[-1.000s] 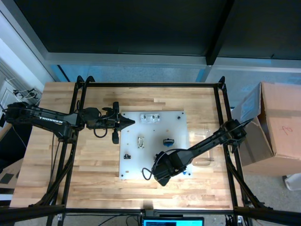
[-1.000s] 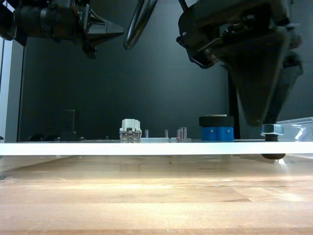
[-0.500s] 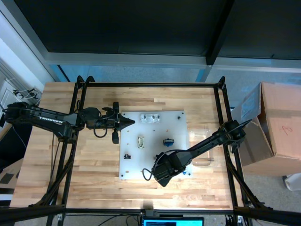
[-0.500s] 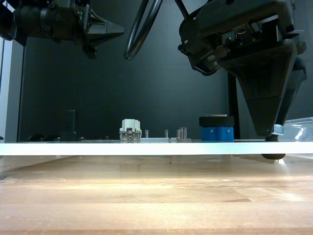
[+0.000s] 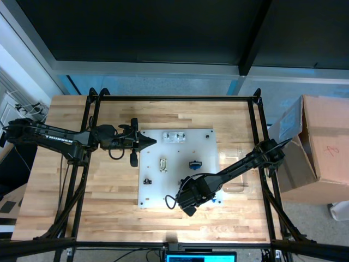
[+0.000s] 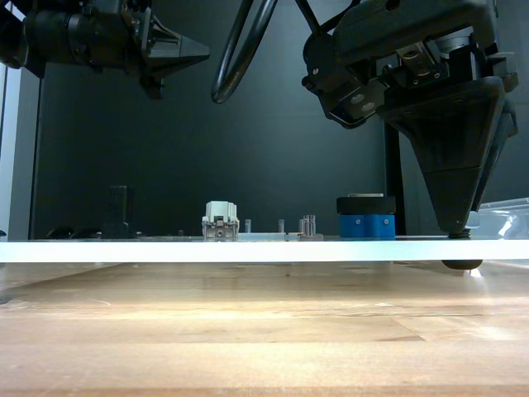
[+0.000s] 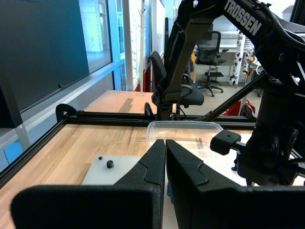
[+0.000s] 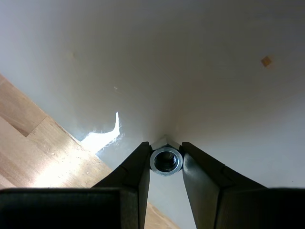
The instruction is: Unfasten the M12 nut and place it in the container
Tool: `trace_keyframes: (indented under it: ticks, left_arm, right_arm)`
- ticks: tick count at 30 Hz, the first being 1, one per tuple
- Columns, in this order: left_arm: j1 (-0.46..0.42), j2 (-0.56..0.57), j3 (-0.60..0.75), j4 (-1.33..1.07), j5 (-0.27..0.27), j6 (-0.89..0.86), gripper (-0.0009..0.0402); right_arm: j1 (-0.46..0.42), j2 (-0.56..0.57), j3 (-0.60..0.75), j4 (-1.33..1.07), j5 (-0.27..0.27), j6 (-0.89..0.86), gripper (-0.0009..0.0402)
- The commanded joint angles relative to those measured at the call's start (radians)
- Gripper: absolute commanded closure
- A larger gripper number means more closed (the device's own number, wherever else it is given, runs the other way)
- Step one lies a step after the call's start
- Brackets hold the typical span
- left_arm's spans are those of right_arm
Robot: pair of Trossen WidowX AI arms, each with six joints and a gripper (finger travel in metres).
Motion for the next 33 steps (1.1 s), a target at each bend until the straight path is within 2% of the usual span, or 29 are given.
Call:
trace_keyframes:
  ticks: [1, 12, 18, 25, 33]
  left_arm:
    - [0.000, 0.000, 0.000, 0.000, 0.000, 0.000, 0.0393]
    - [0.000, 0.000, 0.000, 0.000, 0.000, 0.000, 0.0393]
    - [0.000, 0.000, 0.000, 0.000, 0.000, 0.000, 0.0393]
    - [0.000, 0.000, 0.000, 0.000, 0.000, 0.000, 0.0393]
    - [0.000, 0.000, 0.000, 0.000, 0.000, 0.000, 0.0393]
  right_arm:
    - [0.000, -0.003, 0.000, 0.002, 0.000, -0.009, 0.0385]
    - [0.000, -0.080, 0.001, -0.041, 0.003, -0.040, 0.0391]
    - [0.000, -0.177, -0.010, -0.129, 0.063, -0.068, 0.0391]
    - [-0.009, -0.360, -0.144, -0.136, 0.065, -0.142, 0.0391]
    - [-0.024, -0.605, -0.397, -0.138, 0.072, -0.153, 0.0391]
